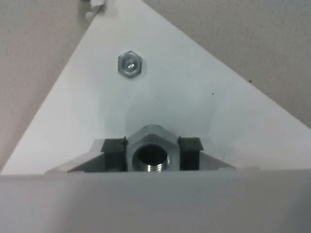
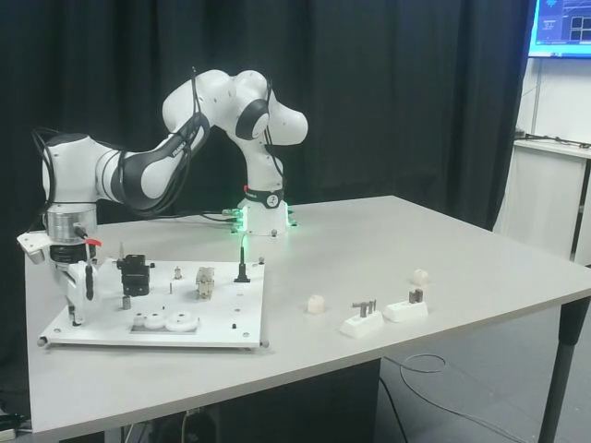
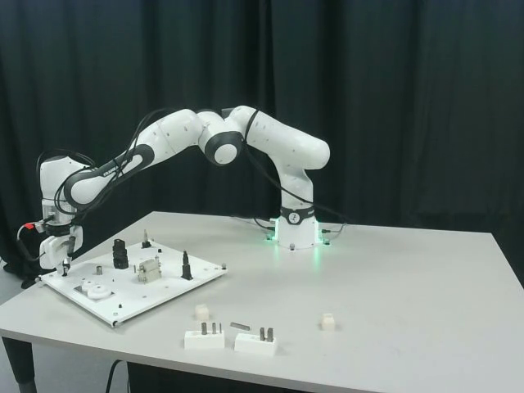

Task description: Insert bolt 4.

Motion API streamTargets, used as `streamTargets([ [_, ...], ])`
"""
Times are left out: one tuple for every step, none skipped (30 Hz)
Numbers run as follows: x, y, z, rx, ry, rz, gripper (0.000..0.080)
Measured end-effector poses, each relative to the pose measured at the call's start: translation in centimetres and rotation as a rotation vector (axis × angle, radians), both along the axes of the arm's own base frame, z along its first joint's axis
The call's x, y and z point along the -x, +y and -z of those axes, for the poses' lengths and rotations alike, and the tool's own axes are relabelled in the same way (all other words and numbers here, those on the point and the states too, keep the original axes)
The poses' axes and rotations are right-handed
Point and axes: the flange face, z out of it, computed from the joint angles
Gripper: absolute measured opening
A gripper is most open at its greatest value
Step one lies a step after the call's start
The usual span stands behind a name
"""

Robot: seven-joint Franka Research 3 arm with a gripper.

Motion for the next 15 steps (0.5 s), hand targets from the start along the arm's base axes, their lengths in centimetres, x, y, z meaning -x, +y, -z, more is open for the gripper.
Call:
streamTargets([
  [0.0,0.0,0.0,0.0,0.0,0.0,0.0225],
  [0.0,0.0,0.0,0.0,0.0,-0.001,0.0225],
  [0.0,0.0,0.0,0.0,0.0,-0.002,0.0225],
  [-0.01,0.01,0.0,0.0,0.001,-0.004,0.0225],
  [-0.01,0.01,0.0,0.001,0.001,-0.006,0.0225],
  [-0.01,0.01,0.0,0.001,0.002,-0.01,0.0225],
  [-0.02,0.01,0.0,0.001,0.002,-0.014,0.0225],
  [-0.02,0.02,0.0,0.002,0.002,-0.019,0.0225],
  [-0.03,0.02,0.0,0.002,0.003,-0.024,0.0225],
  [-0.03,0.02,0.0,0.002,0.003,-0.028,0.0225],
  [-0.03,0.02,0.0,0.002,0.003,-0.033,0.0225],
  [-0.03,0.03,0.0,0.003,0.004,-0.037,0.0225],
  [-0.03,0.03,0.0,0.003,0.004,-0.041,0.0225],
  [-0.03,0.03,0.0,0.003,0.005,-0.045,0.0225],
  [-0.03,0.03,0.0,0.003,0.005,-0.05,0.0225],
])
